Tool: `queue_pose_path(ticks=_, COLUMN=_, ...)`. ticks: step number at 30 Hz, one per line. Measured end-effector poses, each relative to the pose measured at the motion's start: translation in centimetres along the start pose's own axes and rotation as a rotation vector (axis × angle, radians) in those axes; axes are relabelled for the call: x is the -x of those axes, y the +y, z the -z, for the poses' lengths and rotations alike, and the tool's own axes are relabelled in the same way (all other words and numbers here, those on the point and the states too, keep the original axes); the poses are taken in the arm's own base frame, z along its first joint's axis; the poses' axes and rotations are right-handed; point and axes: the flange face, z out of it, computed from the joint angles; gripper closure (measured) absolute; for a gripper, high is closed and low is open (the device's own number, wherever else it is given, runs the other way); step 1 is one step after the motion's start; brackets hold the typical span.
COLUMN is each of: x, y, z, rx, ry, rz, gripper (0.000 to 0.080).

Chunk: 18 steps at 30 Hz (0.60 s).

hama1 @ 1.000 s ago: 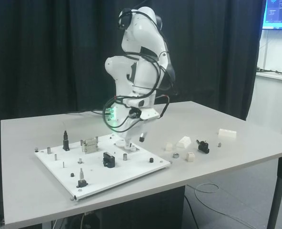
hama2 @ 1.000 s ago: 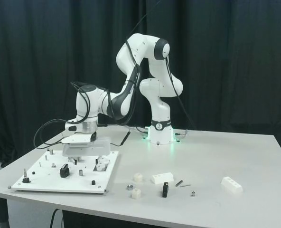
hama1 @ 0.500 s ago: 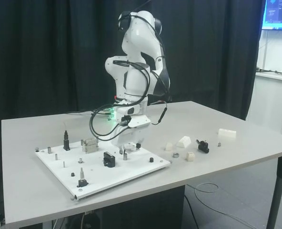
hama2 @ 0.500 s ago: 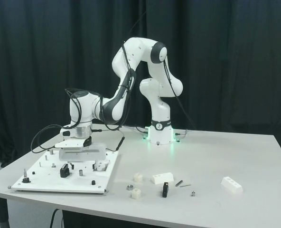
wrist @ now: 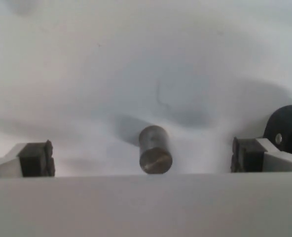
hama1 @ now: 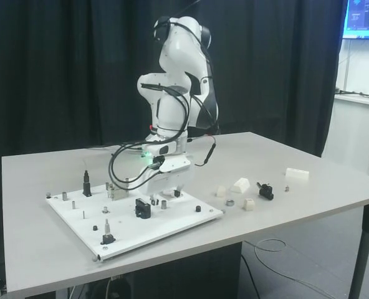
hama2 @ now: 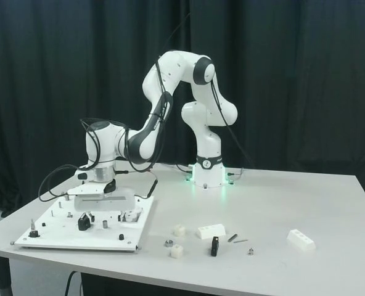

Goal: Remove round peg 4.

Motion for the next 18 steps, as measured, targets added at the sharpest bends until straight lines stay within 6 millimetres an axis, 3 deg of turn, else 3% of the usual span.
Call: queue_pose_path(ticks=18, x=0.0, y=0.7, z=-1.6, rx=-0.003, ry=-0.03, rz=-0.008, gripper=0.0003)
